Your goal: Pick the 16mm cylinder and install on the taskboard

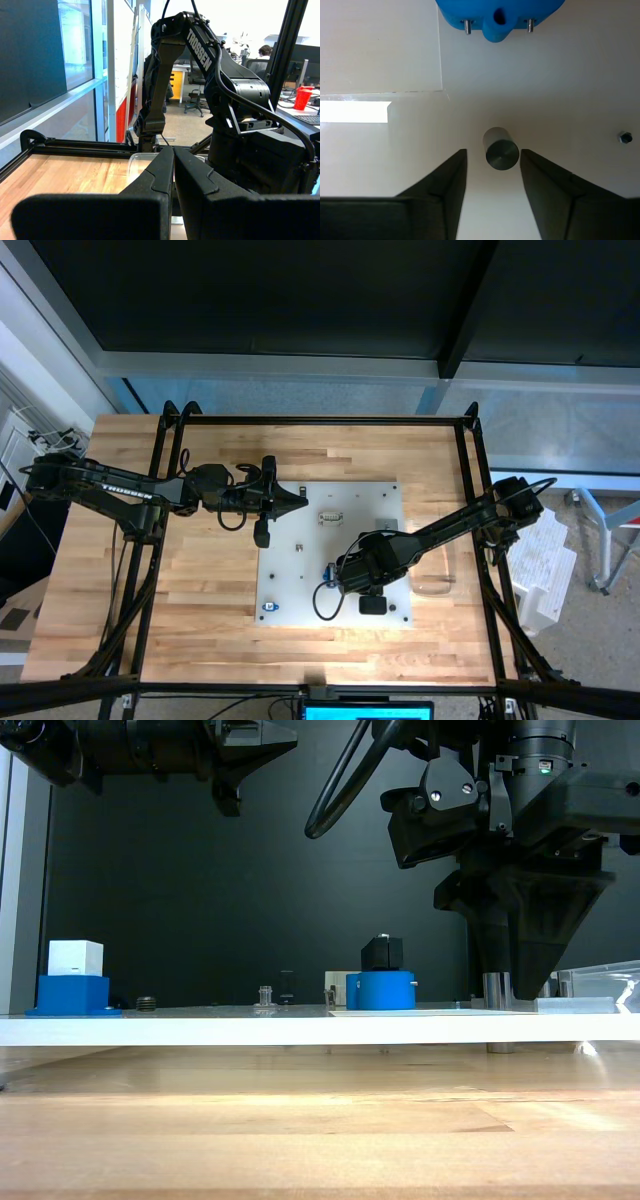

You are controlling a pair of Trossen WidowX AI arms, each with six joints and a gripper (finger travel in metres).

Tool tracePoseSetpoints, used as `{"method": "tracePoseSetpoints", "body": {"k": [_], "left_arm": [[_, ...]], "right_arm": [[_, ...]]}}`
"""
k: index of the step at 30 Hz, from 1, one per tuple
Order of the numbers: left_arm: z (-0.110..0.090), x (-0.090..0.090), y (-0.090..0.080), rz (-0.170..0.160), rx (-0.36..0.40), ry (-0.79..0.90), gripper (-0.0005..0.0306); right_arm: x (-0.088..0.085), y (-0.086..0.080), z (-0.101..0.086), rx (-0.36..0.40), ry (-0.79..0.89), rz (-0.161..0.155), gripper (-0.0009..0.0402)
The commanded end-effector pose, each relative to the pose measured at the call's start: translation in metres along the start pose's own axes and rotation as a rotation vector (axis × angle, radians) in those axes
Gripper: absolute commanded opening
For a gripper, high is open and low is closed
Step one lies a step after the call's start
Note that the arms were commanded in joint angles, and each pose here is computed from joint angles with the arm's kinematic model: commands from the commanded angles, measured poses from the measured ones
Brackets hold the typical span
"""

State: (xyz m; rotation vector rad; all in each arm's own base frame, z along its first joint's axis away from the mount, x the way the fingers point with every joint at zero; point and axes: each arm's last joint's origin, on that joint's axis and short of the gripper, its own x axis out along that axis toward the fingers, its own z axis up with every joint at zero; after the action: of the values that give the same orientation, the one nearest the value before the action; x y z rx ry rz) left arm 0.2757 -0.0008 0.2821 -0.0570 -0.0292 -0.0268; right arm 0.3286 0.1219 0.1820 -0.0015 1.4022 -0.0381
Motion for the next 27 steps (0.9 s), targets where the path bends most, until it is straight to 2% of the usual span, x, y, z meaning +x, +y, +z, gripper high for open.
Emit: {"method": "tracePoseSetpoints", "body": {"k": [1,7,9,11,14,16,27], "left_arm": [[0.000,0.000,0.000,0.000,0.000,0.000,0.0000],[0.000,0.000,0.000,0.000,0.000,0.000,0.0000],[0.000,0.000,0.000,0.000,0.000,0.000,0.0000],[0.000,0.000,0.000,0.000,0.000,0.000,0.0000],[0.000,0.000,0.000,0.000,0.000,0.000,0.0000],[0.000,0.000,0.000,0.000,0.000,0.000,0.0000],[0.000,0.000,0.000,0.000,0.000,0.000,0.0000]], "right_arm": [[-0.004,0.000,0.000,0.000,-0.014,0.005,0.0183],[-0.027,-0.005,-0.004,-0.069,-0.090,0.028,0.0197],[-0.036,-0.009,-0.007,-0.078,-0.136,0.016,0.0196],[-0.045,-0.014,-0.009,-0.070,-0.180,-0.002,0.0193],[-0.060,-0.024,-0.012,-0.049,-0.225,0.004,0.0182],[-0.069,-0.032,-0.014,-0.025,-0.257,-0.004,0.0171],[-0.115,-0.081,-0.038,0.038,-0.578,0.011,0.0097]]}}
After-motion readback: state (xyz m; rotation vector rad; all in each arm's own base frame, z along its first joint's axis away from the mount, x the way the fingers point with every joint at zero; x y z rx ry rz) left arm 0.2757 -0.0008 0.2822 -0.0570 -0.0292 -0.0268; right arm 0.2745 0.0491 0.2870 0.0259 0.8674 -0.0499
